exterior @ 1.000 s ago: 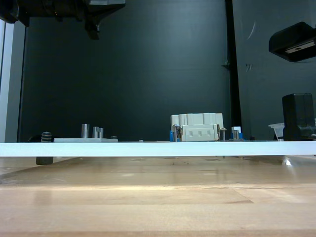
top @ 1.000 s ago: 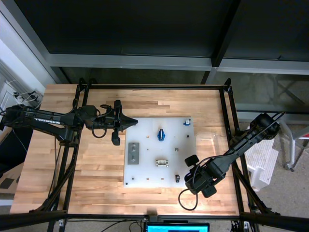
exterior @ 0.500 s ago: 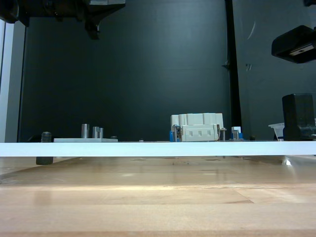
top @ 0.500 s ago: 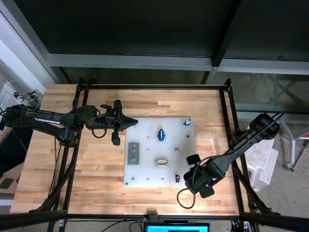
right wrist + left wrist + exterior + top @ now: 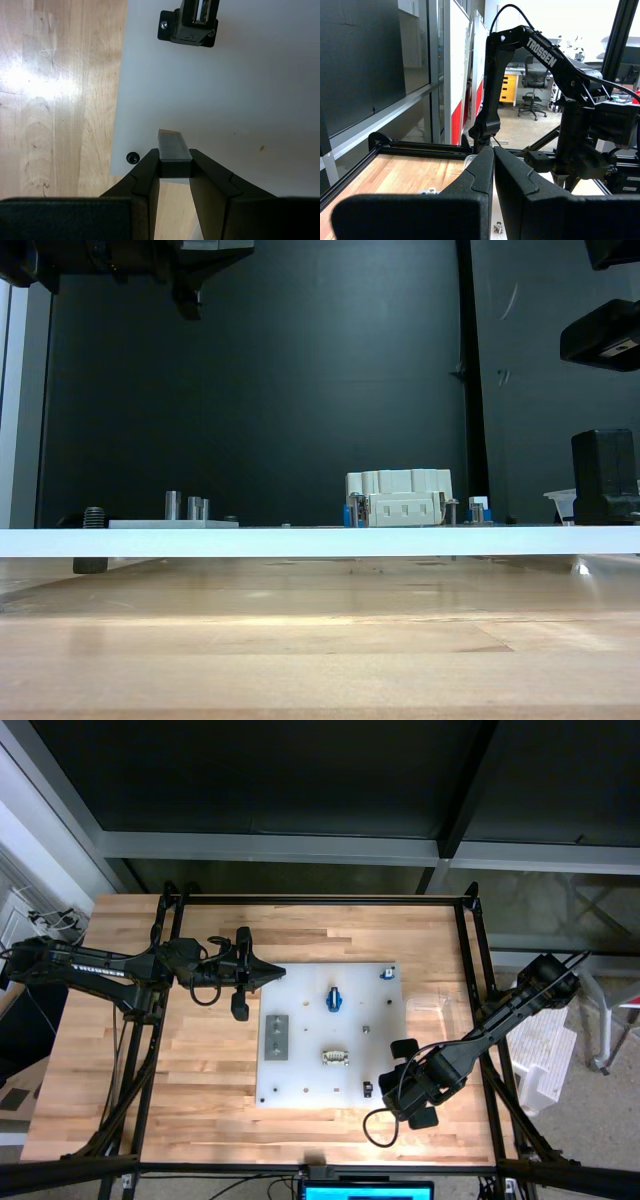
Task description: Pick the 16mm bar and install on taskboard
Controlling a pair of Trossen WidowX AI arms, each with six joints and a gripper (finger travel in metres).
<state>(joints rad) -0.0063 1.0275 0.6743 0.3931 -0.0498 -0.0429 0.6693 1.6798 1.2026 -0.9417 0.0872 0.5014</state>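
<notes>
The 16mm bar [image 5: 173, 146], a short grey block, is held between the fingers of my right gripper [image 5: 174, 161], which is shut on it. It hangs over the near right corner of the white taskboard [image 5: 240, 100], clear of any seat. In the high view the right gripper [image 5: 396, 1092] sits at that corner, beside a black connector [image 5: 368, 1088]. The grey seat block [image 5: 275, 1038] lies on the board's left side. My left gripper [image 5: 273, 974] is shut and empty, raised at the board's far left corner; its fingers [image 5: 485, 167] are pressed together.
The board also carries a blue part [image 5: 334, 999], a beige connector [image 5: 336, 1057] and a small blue piece [image 5: 384, 974]. In the low view the seat block [image 5: 173, 523] has short pins, and the black connector [image 5: 605, 478] stands at the right. Black frame rails border the table.
My right gripper has shifted slightly toward the board's near right corner with the bar still in it; in the low view it moved right and up. The left arm has not moved.
</notes>
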